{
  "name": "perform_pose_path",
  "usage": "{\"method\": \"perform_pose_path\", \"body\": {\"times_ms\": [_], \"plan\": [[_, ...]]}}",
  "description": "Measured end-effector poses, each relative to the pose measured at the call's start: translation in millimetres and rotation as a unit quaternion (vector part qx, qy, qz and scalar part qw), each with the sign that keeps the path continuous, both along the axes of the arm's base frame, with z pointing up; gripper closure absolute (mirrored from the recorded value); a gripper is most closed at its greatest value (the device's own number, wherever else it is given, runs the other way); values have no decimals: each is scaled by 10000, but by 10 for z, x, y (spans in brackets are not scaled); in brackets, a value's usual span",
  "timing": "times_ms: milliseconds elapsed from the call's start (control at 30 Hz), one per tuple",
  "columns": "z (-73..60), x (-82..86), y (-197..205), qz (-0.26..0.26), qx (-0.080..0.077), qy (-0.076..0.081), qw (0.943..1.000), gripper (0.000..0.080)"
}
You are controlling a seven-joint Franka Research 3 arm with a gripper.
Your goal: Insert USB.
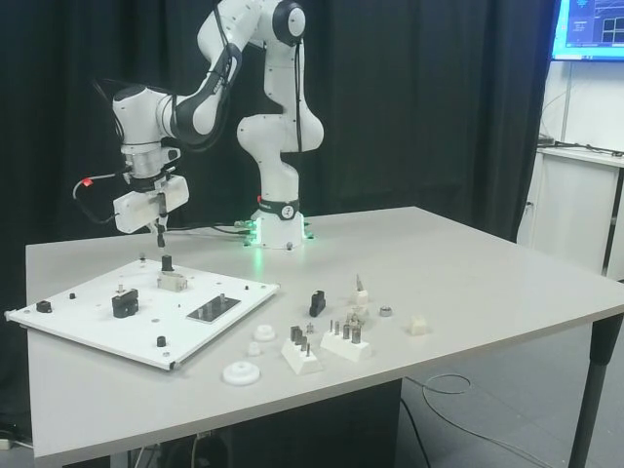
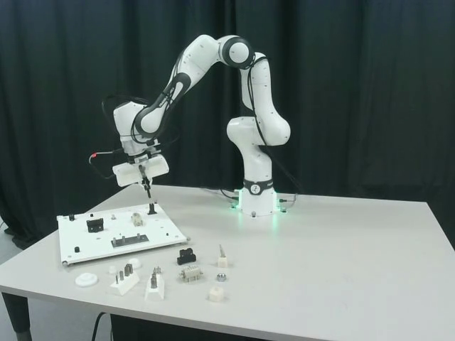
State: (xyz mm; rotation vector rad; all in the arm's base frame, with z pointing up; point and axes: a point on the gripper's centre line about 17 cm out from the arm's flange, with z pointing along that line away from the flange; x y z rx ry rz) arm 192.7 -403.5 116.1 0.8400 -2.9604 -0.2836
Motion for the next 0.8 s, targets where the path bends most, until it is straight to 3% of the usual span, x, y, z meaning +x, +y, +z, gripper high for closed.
{"method": "perform_pose_path", "body": {"times_ms": [800], "plan": [[-33, 31, 36, 75, -25, -5, 10000, 757]]}}
